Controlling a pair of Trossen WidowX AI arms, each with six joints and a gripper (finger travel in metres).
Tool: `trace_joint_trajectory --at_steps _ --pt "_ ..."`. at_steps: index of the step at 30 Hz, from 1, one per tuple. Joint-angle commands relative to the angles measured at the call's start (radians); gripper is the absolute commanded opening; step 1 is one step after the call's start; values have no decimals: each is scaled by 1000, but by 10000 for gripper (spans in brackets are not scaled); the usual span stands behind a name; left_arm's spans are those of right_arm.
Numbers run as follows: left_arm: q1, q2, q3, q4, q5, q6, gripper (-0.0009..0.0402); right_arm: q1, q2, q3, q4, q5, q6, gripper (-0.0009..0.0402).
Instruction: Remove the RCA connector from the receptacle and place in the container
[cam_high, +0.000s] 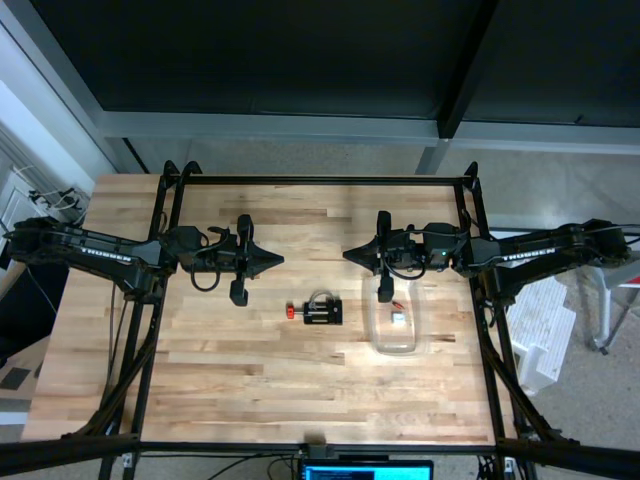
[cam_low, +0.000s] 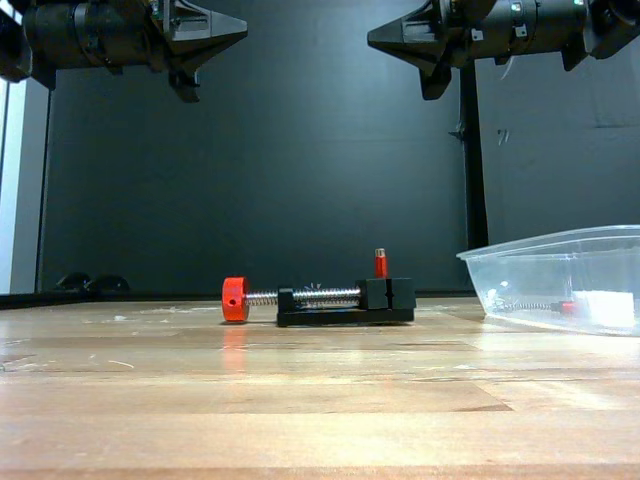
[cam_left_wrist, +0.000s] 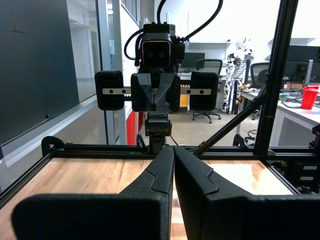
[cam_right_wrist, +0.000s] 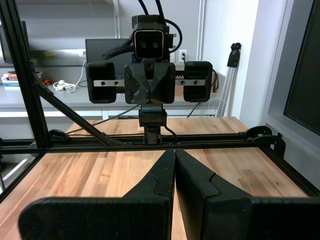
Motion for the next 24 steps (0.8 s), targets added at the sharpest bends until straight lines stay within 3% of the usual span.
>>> trace_joint_trajectory --at_steps 1,24 --pt "0 0 0 0 0 0 0 1 -1 18 -3 -26 0 0" --pt "0 0 0 0 0 0 0 0 0 26 -6 -14 -7 0"
